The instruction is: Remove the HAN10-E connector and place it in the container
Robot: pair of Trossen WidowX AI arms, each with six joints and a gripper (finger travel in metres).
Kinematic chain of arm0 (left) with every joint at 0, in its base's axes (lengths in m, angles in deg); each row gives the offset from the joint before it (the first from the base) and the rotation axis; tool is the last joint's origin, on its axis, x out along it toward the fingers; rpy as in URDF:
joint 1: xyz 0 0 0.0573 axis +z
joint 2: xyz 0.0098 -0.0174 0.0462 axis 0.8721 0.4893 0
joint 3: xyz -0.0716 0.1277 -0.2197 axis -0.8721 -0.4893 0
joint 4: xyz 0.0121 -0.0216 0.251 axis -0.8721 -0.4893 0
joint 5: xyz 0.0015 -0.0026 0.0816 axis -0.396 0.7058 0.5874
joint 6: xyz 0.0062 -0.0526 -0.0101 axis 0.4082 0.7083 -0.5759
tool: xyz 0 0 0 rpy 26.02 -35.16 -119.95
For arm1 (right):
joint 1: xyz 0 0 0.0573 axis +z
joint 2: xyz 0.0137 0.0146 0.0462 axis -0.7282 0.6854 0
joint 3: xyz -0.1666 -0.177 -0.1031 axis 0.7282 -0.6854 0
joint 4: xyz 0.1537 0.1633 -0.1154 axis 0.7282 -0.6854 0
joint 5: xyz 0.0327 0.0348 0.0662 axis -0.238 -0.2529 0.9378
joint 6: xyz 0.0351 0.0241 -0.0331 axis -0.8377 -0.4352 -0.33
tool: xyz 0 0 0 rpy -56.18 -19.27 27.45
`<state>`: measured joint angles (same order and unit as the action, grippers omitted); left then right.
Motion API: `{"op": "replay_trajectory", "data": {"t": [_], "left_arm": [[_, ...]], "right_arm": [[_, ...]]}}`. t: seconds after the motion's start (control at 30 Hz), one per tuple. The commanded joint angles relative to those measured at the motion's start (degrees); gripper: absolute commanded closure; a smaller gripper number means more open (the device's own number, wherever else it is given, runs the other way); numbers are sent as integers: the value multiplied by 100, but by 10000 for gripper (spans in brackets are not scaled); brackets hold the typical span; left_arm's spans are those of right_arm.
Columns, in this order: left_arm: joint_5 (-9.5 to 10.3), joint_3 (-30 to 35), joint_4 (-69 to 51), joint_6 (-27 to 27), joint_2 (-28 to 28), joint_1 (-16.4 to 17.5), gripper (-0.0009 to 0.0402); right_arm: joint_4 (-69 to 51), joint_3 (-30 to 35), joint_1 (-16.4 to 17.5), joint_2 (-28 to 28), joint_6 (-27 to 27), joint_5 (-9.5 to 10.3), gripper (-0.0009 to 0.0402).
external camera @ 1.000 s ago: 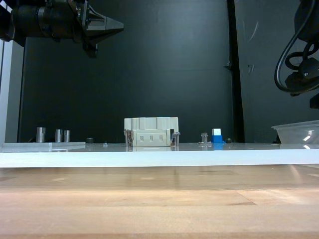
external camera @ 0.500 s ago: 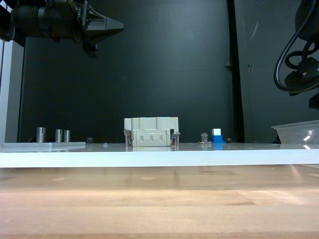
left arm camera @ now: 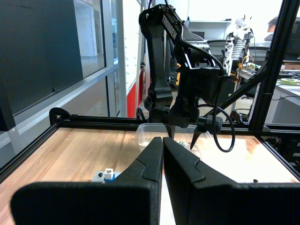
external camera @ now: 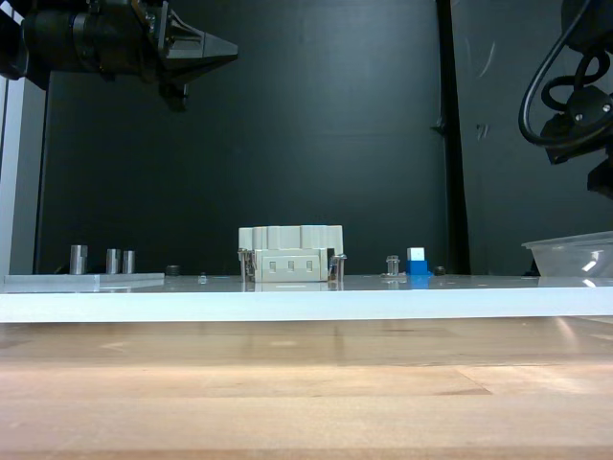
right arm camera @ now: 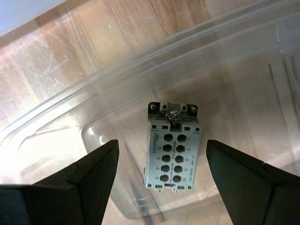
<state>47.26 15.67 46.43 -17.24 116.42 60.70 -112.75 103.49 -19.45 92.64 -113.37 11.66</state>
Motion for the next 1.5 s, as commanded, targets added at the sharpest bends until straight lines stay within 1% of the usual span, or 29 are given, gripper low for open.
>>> {"op": "replay_trajectory", "data": {"t": [0.03, 0.13, 0.2, 0.23, 0.4, 0.57, 1.0, 1.5], "left_arm": [[0, 0, 2, 0, 2, 2, 393], [0, 0, 2, 0, 0, 2, 393], [0, 0, 2, 0, 0, 0, 393], [0, 0, 0, 0, 0, 2, 393], [0, 0, 2, 0, 2, 0, 393], [0, 0, 0, 0, 0, 2, 393], [-2, 0, 0, 0, 2, 2, 393], [0, 0, 0, 0, 0, 2, 393]], "right_arm": [[-190, 146, 13, -61, 9, -22, 145], [-407, 330, 20, -138, 7, -61, 155], [-601, 485, 22, -177, 7, -140, 161], [-710, 570, 24, -186, 4, -149, 163], [-1128, 920, 39, -245, 0, -146, 176], [-1176, 1154, 52, -249, 0, -144, 191], [-1145, 1163, 61, -249, -2, -142, 230], [-1040, 1163, 61, -249, 2, -142, 233]]}}
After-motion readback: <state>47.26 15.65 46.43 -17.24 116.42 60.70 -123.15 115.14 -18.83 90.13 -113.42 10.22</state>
